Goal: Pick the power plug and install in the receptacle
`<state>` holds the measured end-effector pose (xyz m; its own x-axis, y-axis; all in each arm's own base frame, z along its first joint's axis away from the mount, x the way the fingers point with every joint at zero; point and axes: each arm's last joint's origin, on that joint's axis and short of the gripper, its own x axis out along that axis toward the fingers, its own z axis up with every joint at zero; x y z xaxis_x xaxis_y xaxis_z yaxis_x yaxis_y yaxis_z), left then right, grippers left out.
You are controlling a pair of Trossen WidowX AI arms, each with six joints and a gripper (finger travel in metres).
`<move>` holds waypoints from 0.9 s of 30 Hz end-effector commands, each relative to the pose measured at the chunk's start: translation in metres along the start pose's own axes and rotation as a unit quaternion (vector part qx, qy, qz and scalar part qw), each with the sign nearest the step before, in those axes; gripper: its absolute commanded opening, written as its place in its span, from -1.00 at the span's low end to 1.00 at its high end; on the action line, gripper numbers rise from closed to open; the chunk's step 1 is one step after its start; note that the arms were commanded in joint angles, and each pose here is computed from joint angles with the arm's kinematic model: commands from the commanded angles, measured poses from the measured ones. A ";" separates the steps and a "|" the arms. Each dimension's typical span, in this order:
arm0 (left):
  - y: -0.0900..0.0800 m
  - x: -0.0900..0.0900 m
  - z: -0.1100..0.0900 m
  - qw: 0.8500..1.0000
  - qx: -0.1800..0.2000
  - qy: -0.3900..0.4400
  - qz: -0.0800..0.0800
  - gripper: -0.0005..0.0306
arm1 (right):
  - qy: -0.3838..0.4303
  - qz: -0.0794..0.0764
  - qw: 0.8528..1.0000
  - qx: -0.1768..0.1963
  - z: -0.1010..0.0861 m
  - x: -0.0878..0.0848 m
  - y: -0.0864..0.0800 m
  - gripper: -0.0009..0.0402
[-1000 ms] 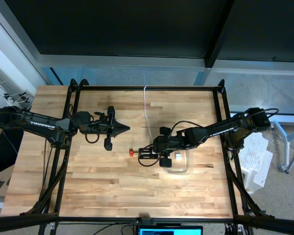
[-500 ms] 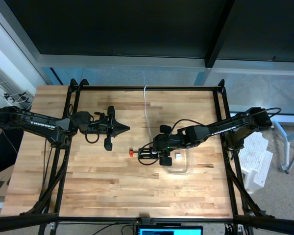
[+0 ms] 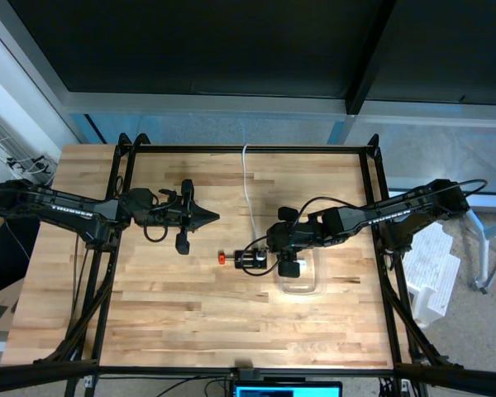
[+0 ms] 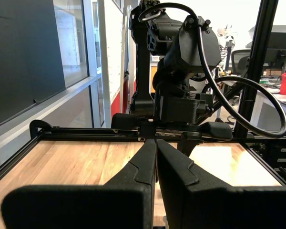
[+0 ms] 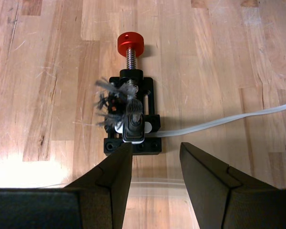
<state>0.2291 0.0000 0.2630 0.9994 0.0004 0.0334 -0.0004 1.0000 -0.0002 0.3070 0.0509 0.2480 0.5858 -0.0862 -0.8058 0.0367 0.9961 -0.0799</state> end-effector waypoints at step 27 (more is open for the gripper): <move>0.000 0.000 0.000 1.000 0.000 0.000 0.000 -0.96 | -0.331 0.009 0.943 0.015 -0.013 -0.090 -0.061 -0.96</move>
<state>0.2291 0.0000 0.2630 0.9994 0.0004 0.0338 -0.0004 1.0000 -0.0002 0.2433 -0.0018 0.3197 0.9540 -0.0460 -0.2964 0.0340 0.9984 -0.0457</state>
